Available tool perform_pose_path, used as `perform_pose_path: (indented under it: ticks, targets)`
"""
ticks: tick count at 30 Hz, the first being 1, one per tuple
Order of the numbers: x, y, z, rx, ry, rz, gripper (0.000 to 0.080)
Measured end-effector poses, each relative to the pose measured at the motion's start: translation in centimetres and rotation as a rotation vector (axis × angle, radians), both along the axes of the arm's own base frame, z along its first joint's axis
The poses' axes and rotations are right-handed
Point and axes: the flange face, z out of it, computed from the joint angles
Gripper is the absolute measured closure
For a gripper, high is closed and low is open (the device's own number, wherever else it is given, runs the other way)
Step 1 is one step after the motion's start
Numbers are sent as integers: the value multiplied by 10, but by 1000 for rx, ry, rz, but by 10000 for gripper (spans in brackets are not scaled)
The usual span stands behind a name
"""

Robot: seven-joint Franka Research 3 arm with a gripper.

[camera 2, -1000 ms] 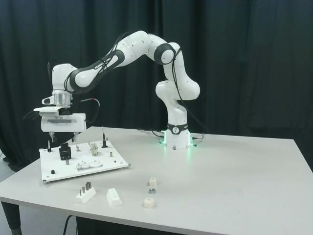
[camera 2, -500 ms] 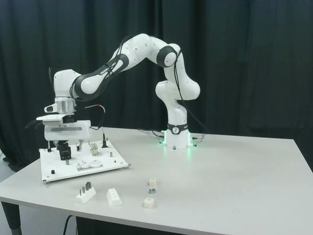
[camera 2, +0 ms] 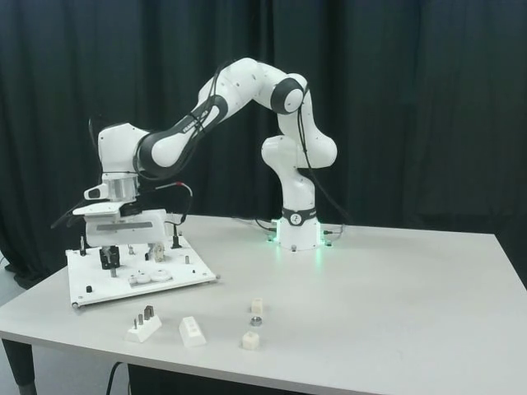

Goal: Pick square peg 4.

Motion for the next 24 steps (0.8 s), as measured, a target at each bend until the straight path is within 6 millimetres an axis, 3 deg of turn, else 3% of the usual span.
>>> perform_pose_path:
  ticks: [10,24]
  targets:
    - [9,24,-12,-4,39,1,3]
    - [25,61,-36,7,56,-164,3]
